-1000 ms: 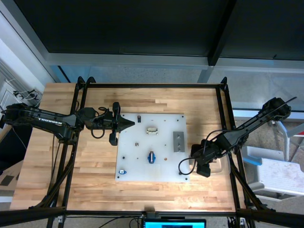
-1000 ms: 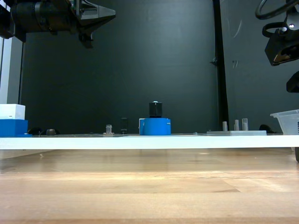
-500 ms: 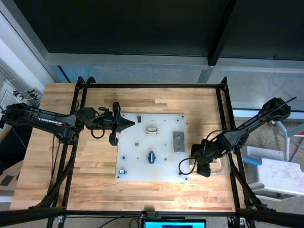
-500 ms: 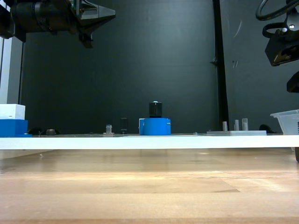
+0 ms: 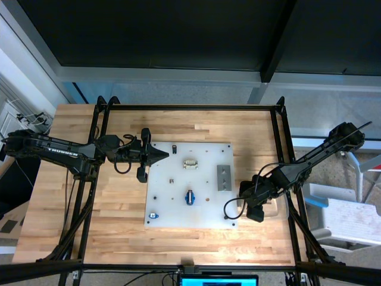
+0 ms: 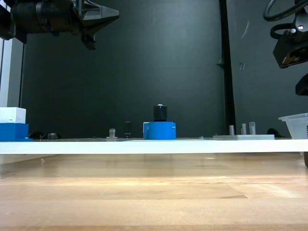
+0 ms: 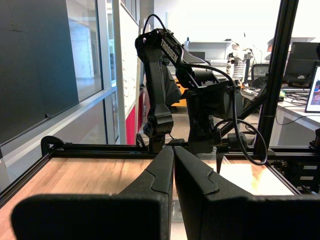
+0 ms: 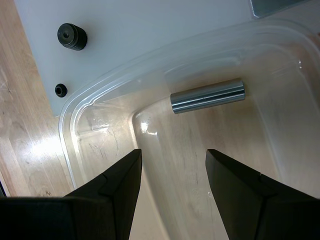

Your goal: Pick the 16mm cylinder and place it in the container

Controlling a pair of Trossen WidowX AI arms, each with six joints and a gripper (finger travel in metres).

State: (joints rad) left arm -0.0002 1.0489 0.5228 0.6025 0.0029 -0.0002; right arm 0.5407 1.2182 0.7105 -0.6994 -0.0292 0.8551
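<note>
While the left gripper (image 5: 162, 155) hangs pressed together over the white board's (image 5: 202, 208) upper left, the right gripper (image 8: 172, 155), middle right, hangs spread above the clear container (image 8: 75, 131), where the cylinder (image 8: 207, 96) lies on its side.

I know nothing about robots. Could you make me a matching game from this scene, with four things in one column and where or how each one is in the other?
Things:
1. cylinder
2. blue part
3. left gripper
4. right gripper

Places or states:
A. jaws open, over the container
B. upright on the board
C. lying in the container
D. jaws shut, high over the board's left edge

Pairs: 1-C, 2-B, 3-D, 4-A
</note>
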